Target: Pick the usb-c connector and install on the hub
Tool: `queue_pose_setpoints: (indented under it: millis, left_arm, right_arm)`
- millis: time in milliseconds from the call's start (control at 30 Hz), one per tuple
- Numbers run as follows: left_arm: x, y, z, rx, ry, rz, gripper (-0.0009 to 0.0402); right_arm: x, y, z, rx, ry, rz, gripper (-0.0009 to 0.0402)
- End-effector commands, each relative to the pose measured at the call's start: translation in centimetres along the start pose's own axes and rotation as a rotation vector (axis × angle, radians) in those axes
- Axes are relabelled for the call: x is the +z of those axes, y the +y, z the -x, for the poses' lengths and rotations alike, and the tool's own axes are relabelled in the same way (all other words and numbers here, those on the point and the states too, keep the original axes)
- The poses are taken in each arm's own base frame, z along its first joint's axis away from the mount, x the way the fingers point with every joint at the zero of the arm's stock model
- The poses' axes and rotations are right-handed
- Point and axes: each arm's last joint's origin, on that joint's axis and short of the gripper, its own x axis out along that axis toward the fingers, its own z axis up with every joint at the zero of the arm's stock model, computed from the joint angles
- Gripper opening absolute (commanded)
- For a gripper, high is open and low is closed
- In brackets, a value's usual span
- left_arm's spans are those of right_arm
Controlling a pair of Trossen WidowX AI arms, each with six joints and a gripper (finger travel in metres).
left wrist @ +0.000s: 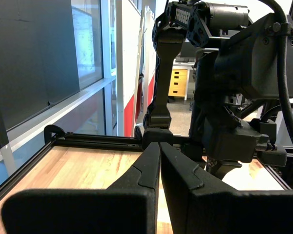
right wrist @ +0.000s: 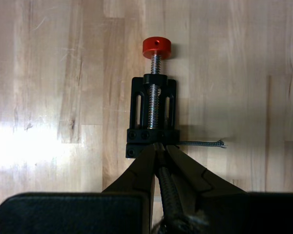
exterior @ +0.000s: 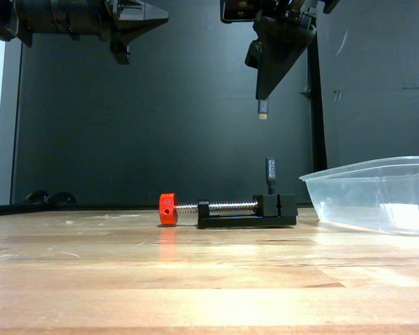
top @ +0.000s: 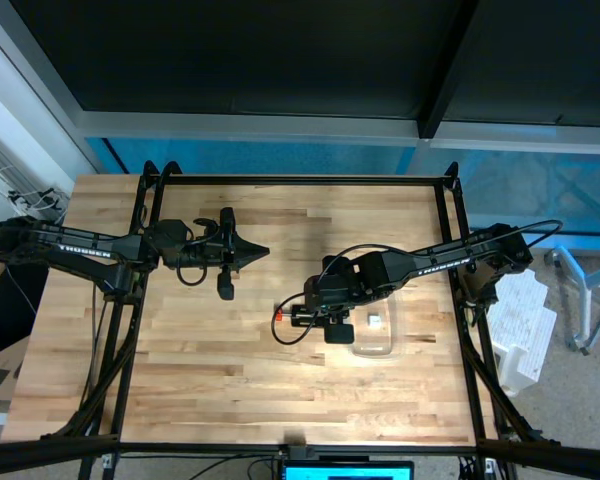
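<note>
The hub [exterior: 246, 209] lies on the wooden table, a black block with a threaded rod and a red-orange knob [exterior: 167, 209] at its left end; a small dark piece [exterior: 270, 171] stands upright on the block. My right gripper [exterior: 262, 96] hangs well above the block's right end, shut on the usb-c connector [exterior: 262, 109], whose tip points down. In the right wrist view the hub [right wrist: 152, 117] lies just past the right gripper [right wrist: 158, 147], with the connector's dark stem [right wrist: 164, 170] pinched between the fingers. My left gripper [top: 248, 252] is parked high at the left, shut and empty.
A clear plastic tray [top: 390, 345] stands just right of the hub and holds a small pale piece [top: 374, 320]. A short braided cord end [right wrist: 205, 143] sticks out beside the block. A black frame [top: 300, 181] runs around the table's edges.
</note>
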Motion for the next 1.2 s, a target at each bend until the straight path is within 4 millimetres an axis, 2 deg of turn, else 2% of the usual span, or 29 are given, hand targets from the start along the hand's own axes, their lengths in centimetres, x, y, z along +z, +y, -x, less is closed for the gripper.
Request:
queue_pose_setpoints:
  millis: [33,1200]
  left_arm:
    - [0.0,0.0,0.0,0.000,0.000,0.000,0.0000]
    - [0.0,0.0,0.0,0.000,0.000,0.000,0.0000]
  right_arm:
    - [-0.3,-0.1,-0.5,-0.036,0.011,-0.004,0.0002]
    - [-1.3,0.0,-2.6,-0.032,0.035,-0.041,0.0002]
